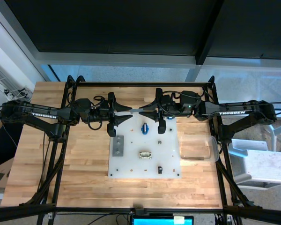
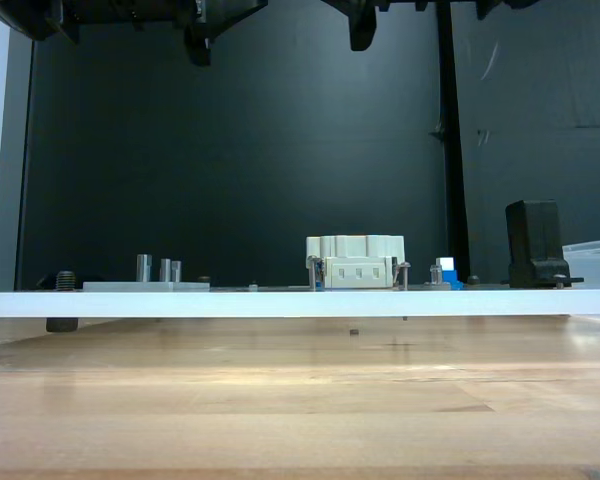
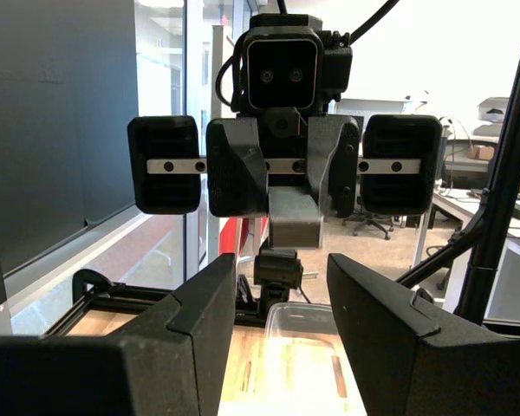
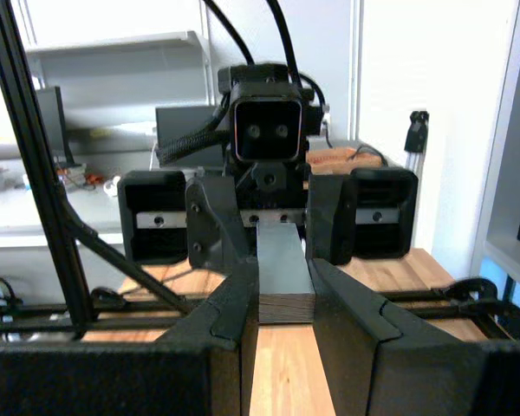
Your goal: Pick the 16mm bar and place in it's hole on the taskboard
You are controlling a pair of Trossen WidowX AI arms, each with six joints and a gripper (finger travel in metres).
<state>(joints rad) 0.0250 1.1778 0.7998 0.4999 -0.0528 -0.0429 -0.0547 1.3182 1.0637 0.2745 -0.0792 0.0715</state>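
Wood table (image 1: 84, 178), white board (image 1: 131, 164) centre. Bar (image 4: 284, 269) pinched level in right gripper (image 4: 284, 299), above board's 12 o'clock edge. Left gripper (image 3: 282, 282) spread, facing it. Bar probably stiff, heavy, slick; grip mid-length.

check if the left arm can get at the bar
Probably yes. The right gripper holds the bar level, high over the board's far edge. The left gripper faces it, jaws open at the bar's free end, with nothing between.

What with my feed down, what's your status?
Right hand shut on 16mm bar, above board, not seated. Left hand open, facing it.
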